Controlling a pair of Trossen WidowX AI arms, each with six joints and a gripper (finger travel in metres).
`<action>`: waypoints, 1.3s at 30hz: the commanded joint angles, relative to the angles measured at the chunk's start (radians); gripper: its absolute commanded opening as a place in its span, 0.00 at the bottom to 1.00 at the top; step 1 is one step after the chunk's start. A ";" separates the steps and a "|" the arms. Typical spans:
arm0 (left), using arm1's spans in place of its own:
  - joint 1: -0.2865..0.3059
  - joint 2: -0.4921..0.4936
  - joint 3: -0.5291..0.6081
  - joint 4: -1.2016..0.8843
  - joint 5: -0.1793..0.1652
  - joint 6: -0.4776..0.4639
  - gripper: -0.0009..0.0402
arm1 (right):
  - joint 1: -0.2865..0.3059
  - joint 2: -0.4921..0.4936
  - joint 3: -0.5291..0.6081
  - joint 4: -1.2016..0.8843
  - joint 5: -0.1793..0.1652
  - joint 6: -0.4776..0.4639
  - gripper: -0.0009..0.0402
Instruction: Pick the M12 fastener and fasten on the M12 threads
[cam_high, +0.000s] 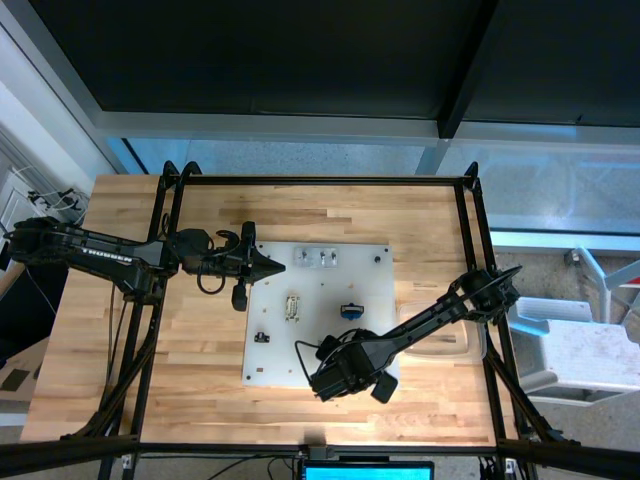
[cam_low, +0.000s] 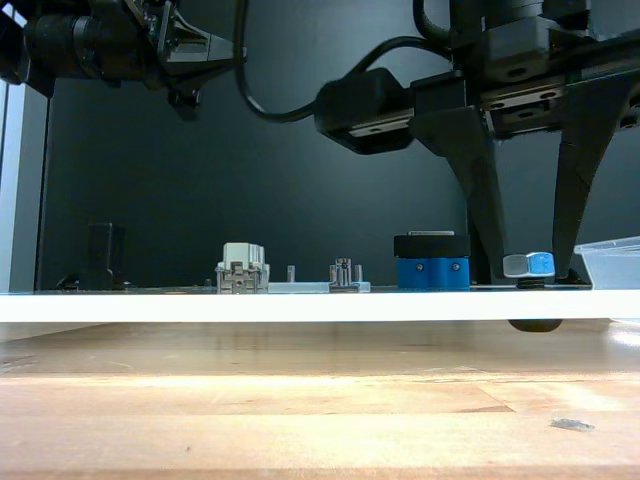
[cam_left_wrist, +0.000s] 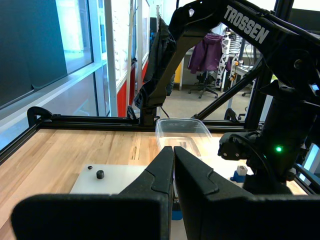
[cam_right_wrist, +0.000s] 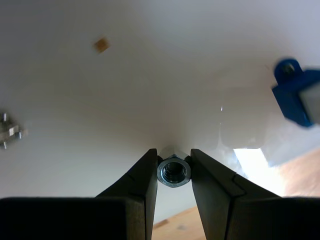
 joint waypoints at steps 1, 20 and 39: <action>0.000 0.000 0.000 0.000 0.000 0.000 0.02 | 0.000 0.000 0.000 -0.001 0.003 0.134 0.03; 0.000 0.000 0.000 0.000 0.000 0.000 0.02 | 0.003 0.000 0.000 0.003 0.003 0.451 0.03; 0.000 0.000 0.000 0.000 0.000 0.000 0.02 | 0.002 0.001 0.000 -0.003 0.004 0.452 0.03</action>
